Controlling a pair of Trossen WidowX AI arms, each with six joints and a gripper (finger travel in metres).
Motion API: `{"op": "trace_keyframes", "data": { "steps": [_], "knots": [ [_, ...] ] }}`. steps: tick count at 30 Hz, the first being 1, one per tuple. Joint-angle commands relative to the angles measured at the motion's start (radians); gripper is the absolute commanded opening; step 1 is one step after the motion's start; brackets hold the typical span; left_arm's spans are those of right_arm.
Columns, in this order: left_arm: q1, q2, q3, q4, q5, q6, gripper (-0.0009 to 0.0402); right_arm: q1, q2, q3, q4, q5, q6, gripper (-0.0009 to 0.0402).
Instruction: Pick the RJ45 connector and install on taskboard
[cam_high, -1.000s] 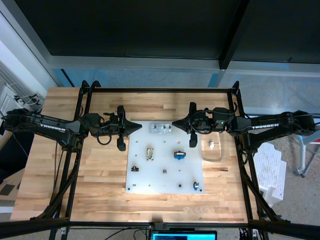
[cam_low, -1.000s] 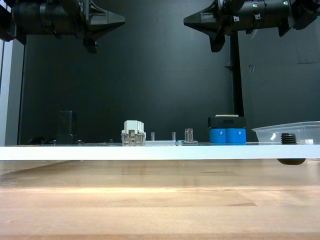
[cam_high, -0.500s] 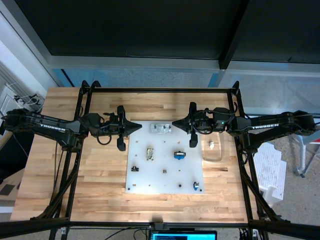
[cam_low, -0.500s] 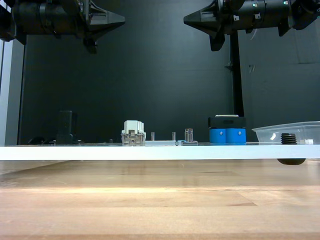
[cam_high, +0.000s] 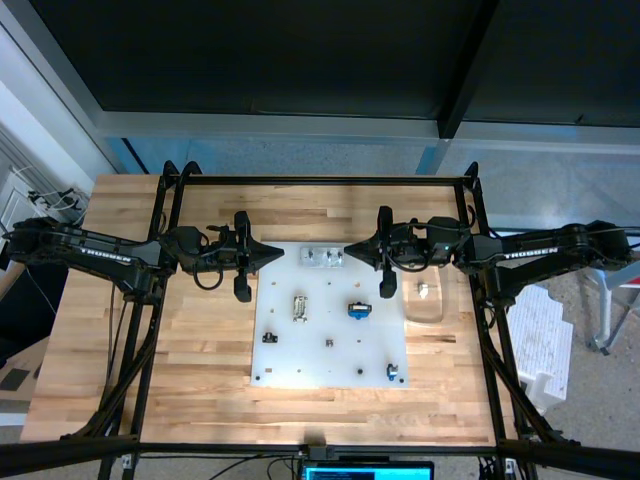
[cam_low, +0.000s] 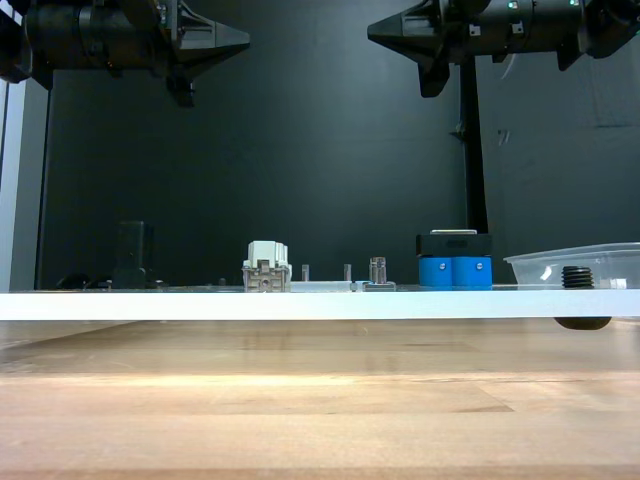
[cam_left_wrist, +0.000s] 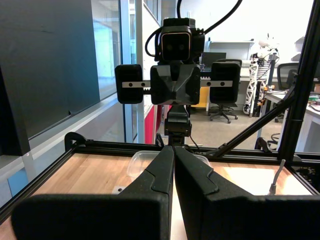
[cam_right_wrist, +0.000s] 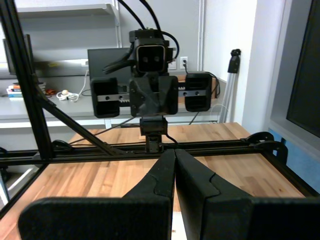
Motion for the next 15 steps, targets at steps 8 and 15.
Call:
{"op": "trace_keyframes", "data": {
  "steps": [8, 15],
  "knots": [
    [0.0, 0.0, 0.0, 0.0, 0.0, 0.0, 0.0, 0.008, 0.0, 0.0, 0.0, 0.001, 0.0, 0.0],
    [0.0, 0.0, 0.0, 0.0, 0.0, 0.0, 0.0, 0.01, 0.001, 0.0, -0.001, 0.001, 0.0, 0.0]
  ]
}}
